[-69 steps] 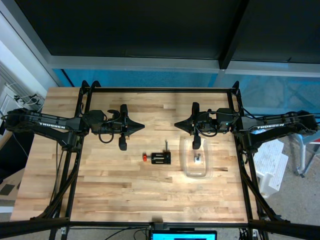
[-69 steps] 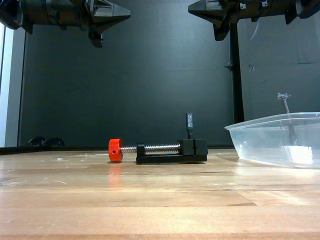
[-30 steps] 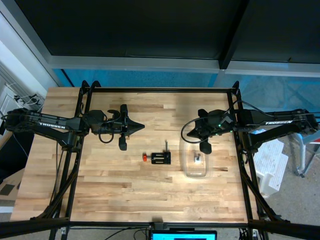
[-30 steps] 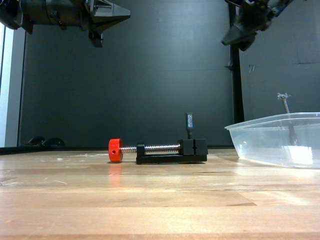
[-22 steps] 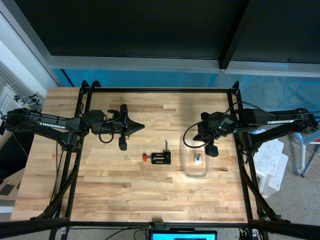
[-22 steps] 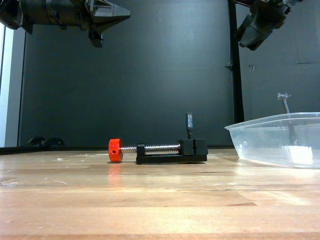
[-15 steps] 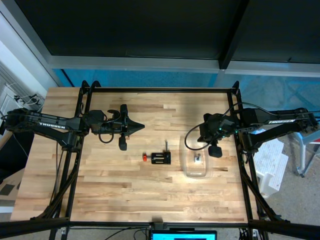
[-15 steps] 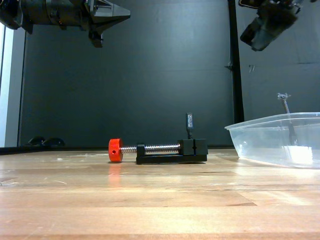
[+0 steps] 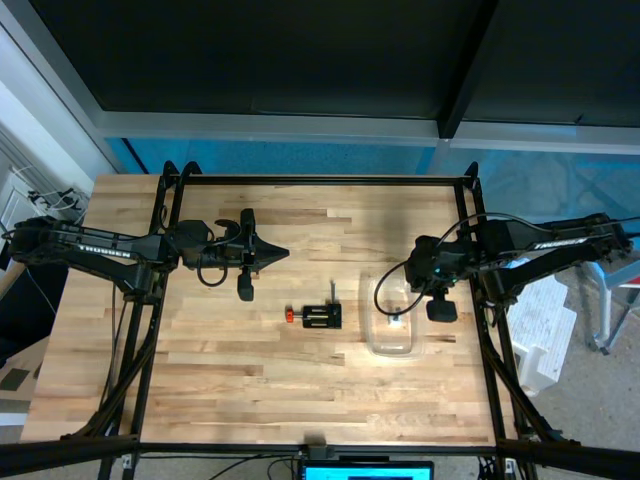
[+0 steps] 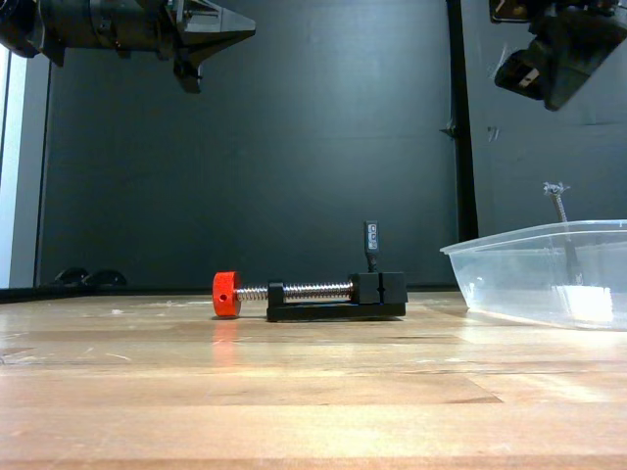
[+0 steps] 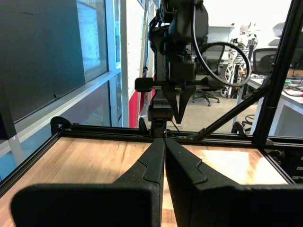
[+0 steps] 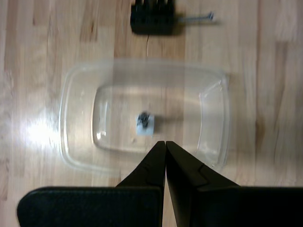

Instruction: Pick the usb-c connector and install on the hub

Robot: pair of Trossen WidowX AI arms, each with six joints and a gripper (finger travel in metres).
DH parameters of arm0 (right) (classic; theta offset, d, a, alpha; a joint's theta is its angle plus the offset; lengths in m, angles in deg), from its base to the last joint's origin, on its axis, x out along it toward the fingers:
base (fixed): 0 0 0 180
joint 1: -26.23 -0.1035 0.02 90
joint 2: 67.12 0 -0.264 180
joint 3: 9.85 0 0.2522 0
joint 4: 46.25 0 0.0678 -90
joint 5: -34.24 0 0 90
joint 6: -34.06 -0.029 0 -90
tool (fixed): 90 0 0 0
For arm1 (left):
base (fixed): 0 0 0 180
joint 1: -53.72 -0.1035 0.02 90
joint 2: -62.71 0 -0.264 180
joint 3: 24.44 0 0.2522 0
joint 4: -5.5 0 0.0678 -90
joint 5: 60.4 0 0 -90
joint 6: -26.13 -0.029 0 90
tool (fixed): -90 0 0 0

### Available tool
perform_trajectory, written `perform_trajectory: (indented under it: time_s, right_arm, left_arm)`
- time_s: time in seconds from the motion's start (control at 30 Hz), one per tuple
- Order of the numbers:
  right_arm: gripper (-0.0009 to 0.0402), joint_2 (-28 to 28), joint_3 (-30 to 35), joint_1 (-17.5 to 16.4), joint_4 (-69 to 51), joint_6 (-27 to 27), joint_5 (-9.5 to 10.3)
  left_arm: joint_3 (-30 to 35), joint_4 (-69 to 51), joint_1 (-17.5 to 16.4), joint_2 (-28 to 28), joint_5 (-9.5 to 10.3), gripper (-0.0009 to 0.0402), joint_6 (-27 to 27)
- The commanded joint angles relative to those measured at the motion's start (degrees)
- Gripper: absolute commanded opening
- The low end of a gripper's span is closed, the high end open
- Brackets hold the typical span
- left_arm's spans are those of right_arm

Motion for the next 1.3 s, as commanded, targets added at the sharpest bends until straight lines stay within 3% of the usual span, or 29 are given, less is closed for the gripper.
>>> perform_trajectory:
  time_s: [0.03,0.57,0.93,1.07,1.3]
  right_arm:
    - [0.0000,1.1,-0.1,-1.2,-1.3,-1.6,-0.11]
    - [0.0006,5.1,-0.1,-3.3,-3.2,-6.5,-0.50]
    - [0.0119,10.3,-0.1,-4.6,-3.1,-8.6,-0.70]
    - [0.0158,11.8,-0.3,-5.6,-1.8,-10.1,-2.12]
    - [0.0191,14.7,-0.4,-6.1,-0.6,-10.1,-2.16]
  left_arm:
    - [0.0,0.0,0.0,0.0,0.00,0.0000,0.0]
    - [0.0,0.0,0.0,0.0,0.00,0.0000,0.0]
    - [0.0,0.0,0.0,0.0,-0.02,0.0000,0.0]
    - [0.0,0.0,0.0,0.0,-0.02,0.0000,0.0]
    - [0.0,0.0,0.0,0.0,0.00,0.0000,0.0]
